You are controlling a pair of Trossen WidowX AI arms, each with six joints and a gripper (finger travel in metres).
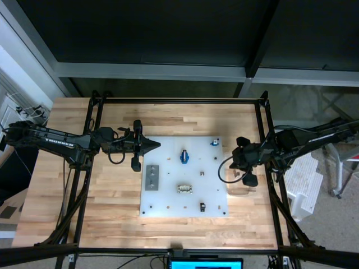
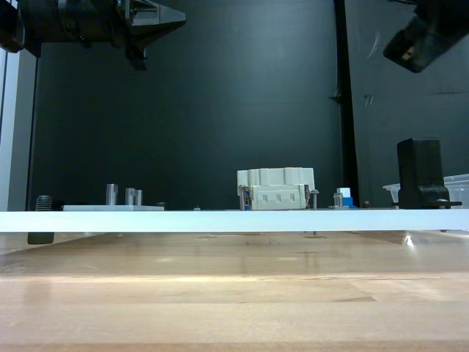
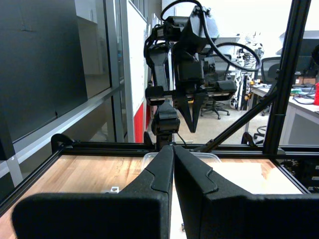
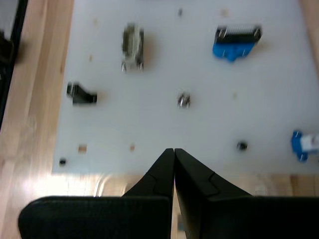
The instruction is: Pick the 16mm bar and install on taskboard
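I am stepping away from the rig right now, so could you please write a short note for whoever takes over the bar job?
Left gripper: shut, empty, high above the far-left part of the board, pointing inward.
Right gripper: shut, empty, above the board's right edge, beside a clear tray.
Bar: in neither gripper. Short pegs stand on the grey block, but I cannot tell whether one of them is the bar.
Done: no step can be seen.
Left: find the bar, pick it up and seat it on the board.
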